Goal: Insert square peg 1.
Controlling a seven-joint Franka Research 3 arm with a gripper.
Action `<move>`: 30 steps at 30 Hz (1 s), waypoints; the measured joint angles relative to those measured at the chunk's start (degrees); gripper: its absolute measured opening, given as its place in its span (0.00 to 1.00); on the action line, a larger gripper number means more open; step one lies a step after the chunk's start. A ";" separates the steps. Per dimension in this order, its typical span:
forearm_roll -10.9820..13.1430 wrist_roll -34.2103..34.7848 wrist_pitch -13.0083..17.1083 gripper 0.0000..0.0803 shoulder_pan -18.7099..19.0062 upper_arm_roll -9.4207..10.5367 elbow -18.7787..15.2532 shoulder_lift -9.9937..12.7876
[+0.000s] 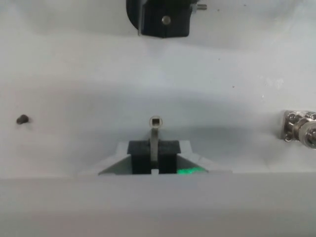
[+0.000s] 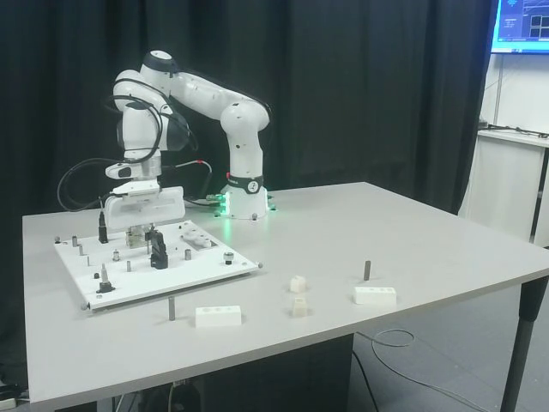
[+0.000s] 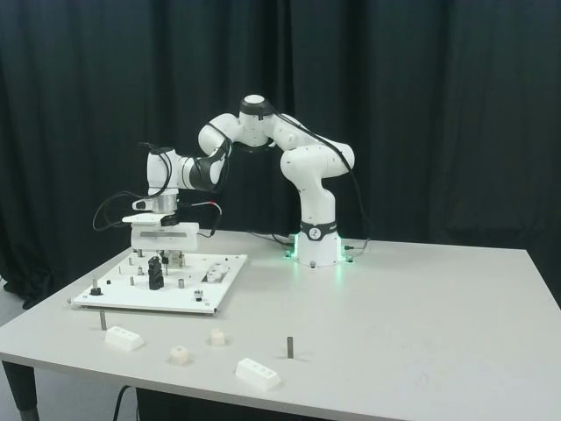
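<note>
My gripper (image 1: 154, 160) is shut on a thin grey square peg (image 1: 155, 138), whose square end (image 1: 156, 121) points down at the white board (image 1: 74, 89). The black finger pads (image 1: 140, 155) press on both sides of the peg. In the room views the gripper (image 2: 140, 233) (image 3: 169, 254) hangs low over the middle of the board (image 2: 176, 276) (image 3: 145, 298). Whether the peg's tip touches the board or sits in a hole is hidden.
A black fixture (image 1: 163, 19) (image 2: 158, 249) (image 3: 155, 272) stands on the board close to the gripper. A metal fitting (image 1: 298, 129) and a small dark bolt (image 1: 22, 119) flank the peg. White blocks (image 2: 218, 316) (image 2: 375, 295) and upright pegs (image 2: 171, 307) (image 2: 367, 270) stand on the grey table.
</note>
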 joint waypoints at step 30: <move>-0.02 0.00 0.96 0.03 0.00 -0.21 0.00 0.00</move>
